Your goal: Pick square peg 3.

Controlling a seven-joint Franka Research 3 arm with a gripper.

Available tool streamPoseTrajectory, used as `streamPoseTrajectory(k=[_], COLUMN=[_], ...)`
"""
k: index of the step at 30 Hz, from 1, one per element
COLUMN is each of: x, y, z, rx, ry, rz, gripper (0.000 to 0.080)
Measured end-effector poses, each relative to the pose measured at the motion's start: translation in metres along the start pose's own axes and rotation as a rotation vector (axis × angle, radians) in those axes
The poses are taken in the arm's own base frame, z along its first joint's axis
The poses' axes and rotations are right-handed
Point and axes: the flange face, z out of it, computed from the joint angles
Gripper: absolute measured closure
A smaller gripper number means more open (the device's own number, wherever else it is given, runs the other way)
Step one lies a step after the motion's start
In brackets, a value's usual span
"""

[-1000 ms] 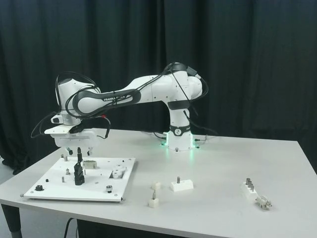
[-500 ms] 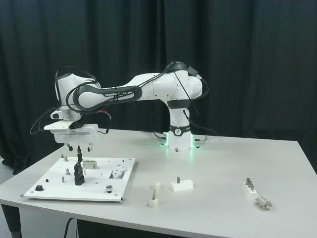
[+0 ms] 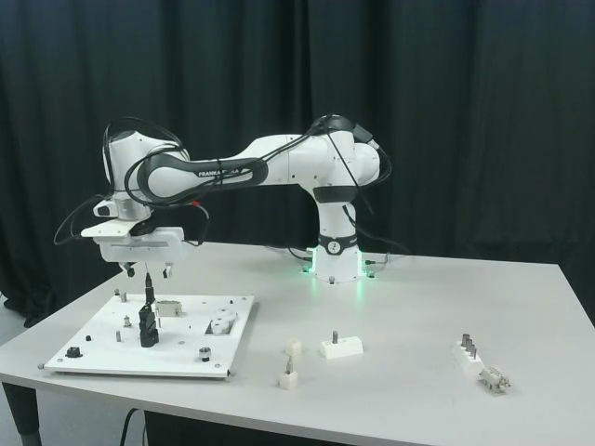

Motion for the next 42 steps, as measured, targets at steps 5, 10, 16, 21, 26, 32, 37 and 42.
streamPoseTrajectory(k=[5,10,16,21,26,32,37,42], x=[0.000,-0.001,-0.002,-0.003,-0.005,-0.007,-0.011,-0.016], y=[0.000,-0.001,-0.004,-0.007,-0.010,-0.016,-0.026,-0.043], z=[-0.001,-0.002,-0.003,-0.005,-0.007,-0.008,-0.008,-0.007], rx=[-0.001,0.000,0.002,0.003,0.004,0.009,0.019,0.038], ry=[0.000,-0.003,-0.007,-0.009,-0.012,-0.021,-0.034,-0.049], rz=[0.000,-0.003,-0.008,-0.012,-0.017,-0.026,-0.043,-0.068], gripper=[0.0003,0.0003,0.0003,0.0003,0.0003,0.0003,0.0003,0.0003])
